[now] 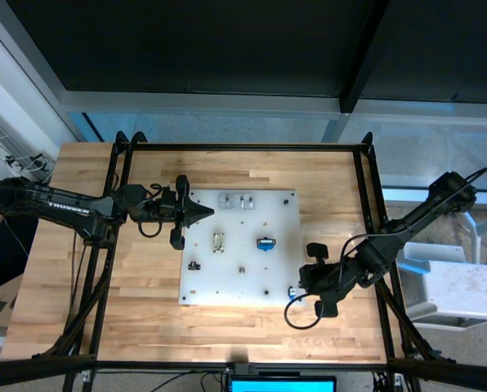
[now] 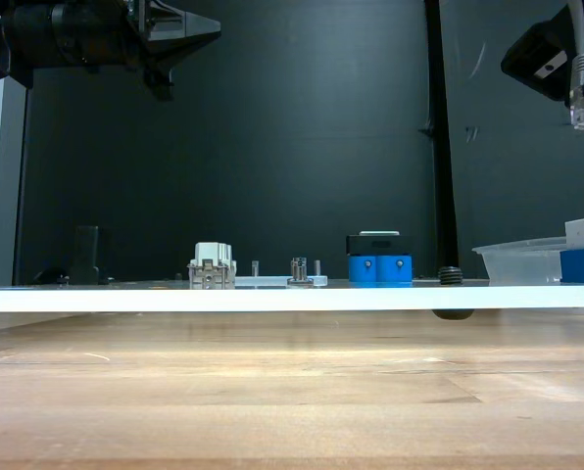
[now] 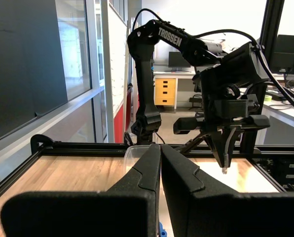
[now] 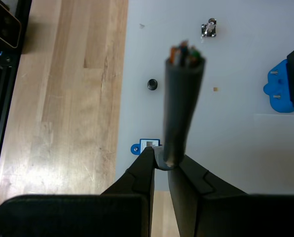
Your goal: Remove the rj45 connector and place it in the container
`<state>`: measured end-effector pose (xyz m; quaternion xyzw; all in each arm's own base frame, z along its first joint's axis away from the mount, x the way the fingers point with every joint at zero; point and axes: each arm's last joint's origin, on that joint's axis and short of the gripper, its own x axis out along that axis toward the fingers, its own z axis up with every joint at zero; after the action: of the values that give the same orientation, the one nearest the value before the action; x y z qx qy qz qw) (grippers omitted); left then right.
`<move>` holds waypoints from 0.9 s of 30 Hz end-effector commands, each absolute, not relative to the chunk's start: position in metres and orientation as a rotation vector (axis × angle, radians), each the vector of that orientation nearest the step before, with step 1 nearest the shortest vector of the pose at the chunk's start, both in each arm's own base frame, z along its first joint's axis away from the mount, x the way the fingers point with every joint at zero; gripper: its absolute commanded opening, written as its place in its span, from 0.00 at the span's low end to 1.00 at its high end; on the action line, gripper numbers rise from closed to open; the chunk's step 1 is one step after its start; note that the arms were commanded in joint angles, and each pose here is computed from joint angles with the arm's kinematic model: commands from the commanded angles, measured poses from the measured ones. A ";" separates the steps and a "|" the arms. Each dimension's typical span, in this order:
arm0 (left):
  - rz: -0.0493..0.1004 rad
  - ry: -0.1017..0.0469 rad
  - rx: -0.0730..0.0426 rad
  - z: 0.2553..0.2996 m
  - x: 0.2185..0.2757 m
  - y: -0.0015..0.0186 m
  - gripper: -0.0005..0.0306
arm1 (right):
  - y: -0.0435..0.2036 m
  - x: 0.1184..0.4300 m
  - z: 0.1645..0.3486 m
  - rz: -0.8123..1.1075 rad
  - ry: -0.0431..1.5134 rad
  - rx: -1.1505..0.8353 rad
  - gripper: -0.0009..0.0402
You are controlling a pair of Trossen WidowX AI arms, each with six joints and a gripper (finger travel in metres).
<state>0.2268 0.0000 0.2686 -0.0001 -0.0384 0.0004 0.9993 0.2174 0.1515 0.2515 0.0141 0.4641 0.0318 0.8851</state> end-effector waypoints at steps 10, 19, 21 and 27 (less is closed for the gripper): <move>0.001 -0.077 0.000 0.2687 0.2268 0.0001 0.02 | 0.118 0.206 0.255 -0.031 1.028 0.032 0.02; 0.000 -0.077 0.000 0.2686 0.2268 0.0000 0.02 | 0.084 0.186 0.255 -0.120 1.070 0.069 0.02; 0.001 -0.077 0.000 0.2686 0.2268 0.0001 0.02 | 0.075 0.179 0.251 -0.134 1.079 0.090 0.02; 0.000 -0.077 0.000 0.2687 0.2268 0.0000 0.02 | 0.054 0.159 0.236 -0.193 1.100 0.145 0.02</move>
<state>0.2268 0.0000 0.2687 -0.0001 -0.0386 0.0002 0.9993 0.1624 0.0573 0.2391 0.0619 0.5172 -0.0902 0.8489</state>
